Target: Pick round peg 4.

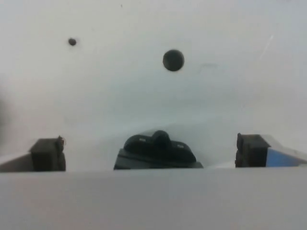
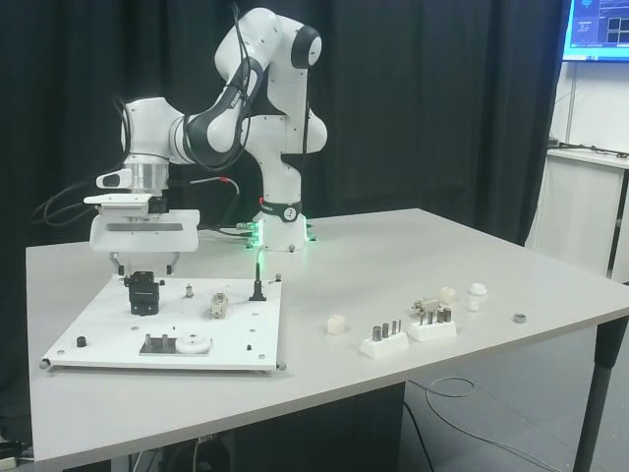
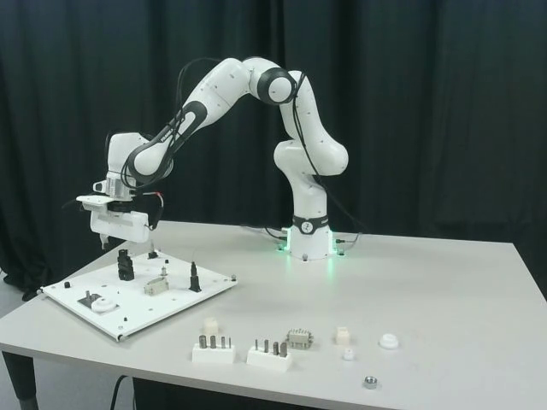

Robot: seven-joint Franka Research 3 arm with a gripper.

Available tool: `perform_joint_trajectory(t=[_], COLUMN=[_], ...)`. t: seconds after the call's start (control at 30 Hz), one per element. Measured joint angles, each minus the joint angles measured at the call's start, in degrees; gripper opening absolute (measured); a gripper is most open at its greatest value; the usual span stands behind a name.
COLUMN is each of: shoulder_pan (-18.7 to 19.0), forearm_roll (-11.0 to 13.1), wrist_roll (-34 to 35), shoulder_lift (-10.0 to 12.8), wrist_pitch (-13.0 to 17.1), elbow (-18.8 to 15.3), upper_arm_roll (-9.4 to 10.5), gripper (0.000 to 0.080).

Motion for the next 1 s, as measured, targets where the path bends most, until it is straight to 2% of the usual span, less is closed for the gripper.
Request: perform_joint_trajectory(t=[0.03,0.07,0.43,1.0], shoulder_pan=[0.0,0.0,0.0,0.0], forearm_roll=[-0.1,-0.3,-1.9,-2.0], wrist_roll=[0.0,0.1,1.3,1.4], shoulder_lift=[-0.1,-0.3,-0.8,-0.8], wrist_pitch=[-0.2,-0.3,-0.8,-0.8], elbow=[0.1,0.1,0.4,0.5], upper_arm_roll=[-0.03,-0.06,-0.21,-0.24], gripper=[0.0763,0.0798,0.0800,0.0800])
